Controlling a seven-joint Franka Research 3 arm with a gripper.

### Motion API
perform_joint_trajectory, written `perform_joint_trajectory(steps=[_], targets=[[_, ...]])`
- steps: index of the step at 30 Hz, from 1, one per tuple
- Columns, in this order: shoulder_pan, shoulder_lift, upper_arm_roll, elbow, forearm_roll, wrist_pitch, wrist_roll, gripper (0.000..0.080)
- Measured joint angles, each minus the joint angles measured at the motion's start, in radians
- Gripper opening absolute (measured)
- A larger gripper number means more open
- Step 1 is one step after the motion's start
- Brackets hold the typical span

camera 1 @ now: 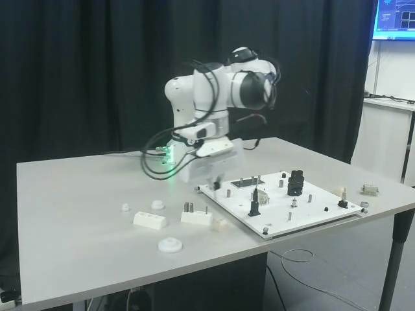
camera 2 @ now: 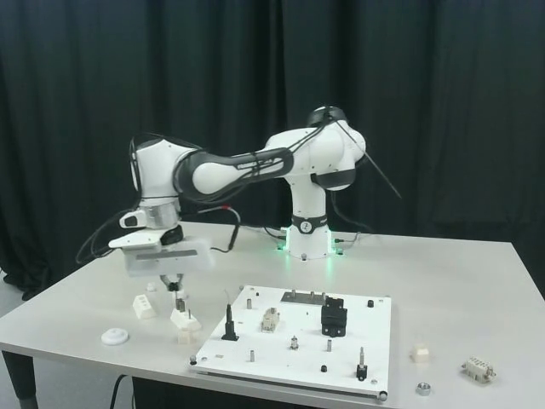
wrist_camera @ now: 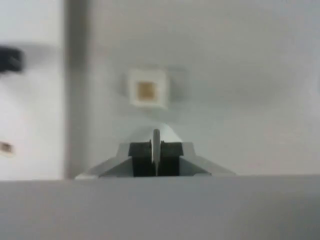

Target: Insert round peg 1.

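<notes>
Evidently the peg [wrist_camera: 156,145] is already in the hand [wrist_camera: 155,162]: the wrist view shows a thin grey pin standing up between the two black fingers, which are closed nearly together on it. From the second room view the hand [camera 2: 174,288] hangs just above a small white block [camera 2: 185,321] near the front left corner of the counter [camera 2: 460,281], beside the left edge of the white board [camera 2: 375,341] that carries the fixtures. Another white block [camera 2: 143,306] sits a little farther toward the left edge, and a white disc [camera 2: 115,336] lies near the front edge.

Below the pin, the wrist view shows a small white square piece with a darker centre [wrist_camera: 146,90]; it may be the hole meant for the peg, though I cannot be sure.

My worry is alignment. The pin is slender and held only at its lower end, so a slight tilt in the grip could make its tip catch the rim instead of entering. A push down while off-centre could slide the loose block across the counter or twist the peg in the fingers.
</notes>
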Motion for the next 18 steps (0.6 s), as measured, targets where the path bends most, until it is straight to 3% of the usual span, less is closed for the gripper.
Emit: perform_joint_trajectory(steps=[10, 18], targets=[[0.093, 0.0, 0.0, 0.02, 0.035, -0.004, 0.139, 0.0032], [0.165, 0.0, 0.005, 0.048, 0.038, 0.014, 0.252, 0.0032]])
